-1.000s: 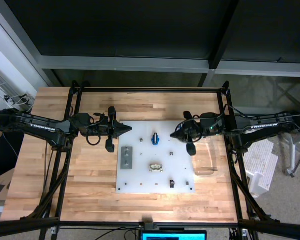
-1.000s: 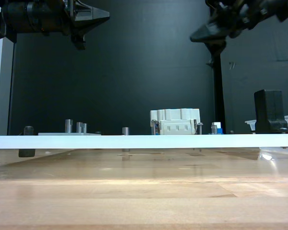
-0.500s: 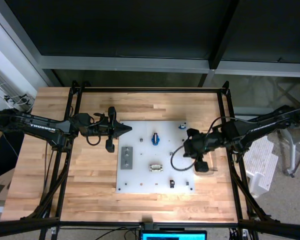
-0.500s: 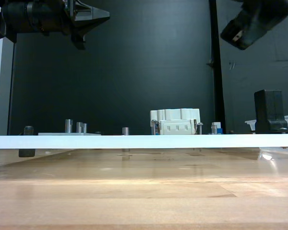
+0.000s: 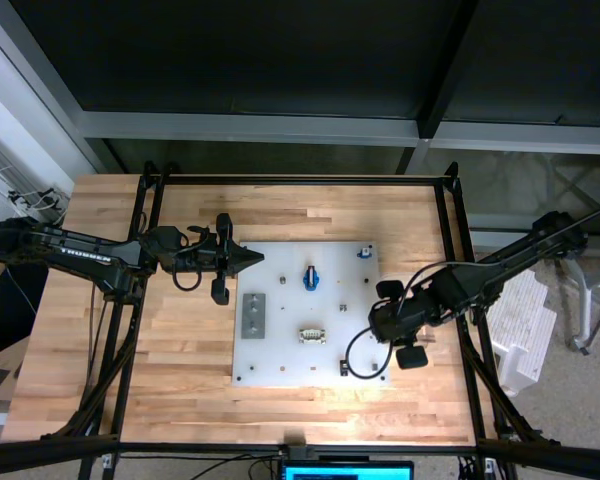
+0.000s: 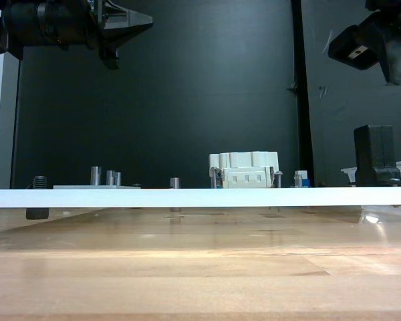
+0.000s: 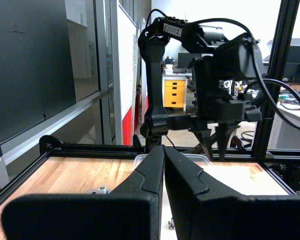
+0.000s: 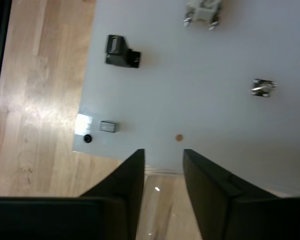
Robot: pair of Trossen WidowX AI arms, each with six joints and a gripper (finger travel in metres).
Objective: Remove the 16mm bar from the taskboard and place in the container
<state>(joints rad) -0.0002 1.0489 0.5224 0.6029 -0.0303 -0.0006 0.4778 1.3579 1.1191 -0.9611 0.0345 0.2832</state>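
This is a robotics lab, plainly enough. A butcher-block bench [image 5: 180, 380] stands inside a black metal frame [image 5: 140, 260], with a black arm at each side, the left arm [image 5: 70, 250] lettered "Trossen". The left gripper [image 7: 163, 150] hangs high by the far left corner of a white taskboard [image 5: 280, 370], its fingers pressed together. The right gripper [image 8: 162, 160] points down over the board's near right edge, fingers parted. A laptop screen [image 5: 347, 470] glows at the bench's near edge. Beyond the bench are a glass partition [image 7: 90, 65] and a yellow drawer cabinet [image 7: 174, 95].
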